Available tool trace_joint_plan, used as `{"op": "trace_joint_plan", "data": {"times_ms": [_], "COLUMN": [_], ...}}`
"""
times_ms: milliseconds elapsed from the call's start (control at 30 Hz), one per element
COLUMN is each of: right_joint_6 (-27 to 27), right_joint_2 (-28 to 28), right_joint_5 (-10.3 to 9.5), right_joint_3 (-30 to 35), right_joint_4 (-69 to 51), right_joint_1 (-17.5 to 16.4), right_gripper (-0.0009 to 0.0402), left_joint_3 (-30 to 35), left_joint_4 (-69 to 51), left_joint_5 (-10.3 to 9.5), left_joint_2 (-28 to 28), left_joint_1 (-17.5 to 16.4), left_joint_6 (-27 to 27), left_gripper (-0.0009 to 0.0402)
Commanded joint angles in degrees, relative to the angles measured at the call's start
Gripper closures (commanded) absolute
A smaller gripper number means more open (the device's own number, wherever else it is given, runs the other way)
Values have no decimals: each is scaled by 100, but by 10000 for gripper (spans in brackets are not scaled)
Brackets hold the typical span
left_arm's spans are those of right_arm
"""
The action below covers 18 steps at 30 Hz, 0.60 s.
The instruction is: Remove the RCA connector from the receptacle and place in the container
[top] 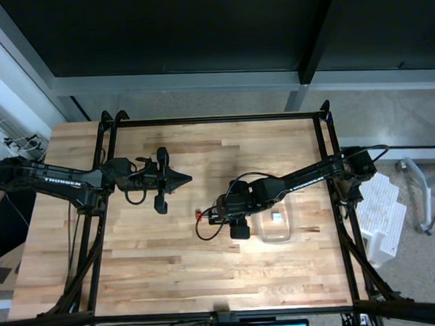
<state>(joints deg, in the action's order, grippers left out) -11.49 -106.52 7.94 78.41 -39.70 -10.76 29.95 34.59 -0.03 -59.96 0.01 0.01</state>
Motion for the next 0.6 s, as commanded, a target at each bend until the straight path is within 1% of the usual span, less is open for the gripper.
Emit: {"op": "trace_joint_plan", "data": {"times_ms": [33, 600], "right_joint_6": [22, 50], "right_joint_2": [2, 2], "right_joint_5": [4, 2], "right_joint_3": [-9, -17], "right_joint_4": [22, -39], "right_joint_1": [2, 2], "right_gripper": [196, 313], "left_joint_3": [0, 0], "left_joint_4": [2, 2], "left_joint_5": [0, 0], "left_joint_2": [-4, -2], "left_joint_1": [0, 0], "left_joint_6": [0, 0], "left_gripper": [393, 393]}}
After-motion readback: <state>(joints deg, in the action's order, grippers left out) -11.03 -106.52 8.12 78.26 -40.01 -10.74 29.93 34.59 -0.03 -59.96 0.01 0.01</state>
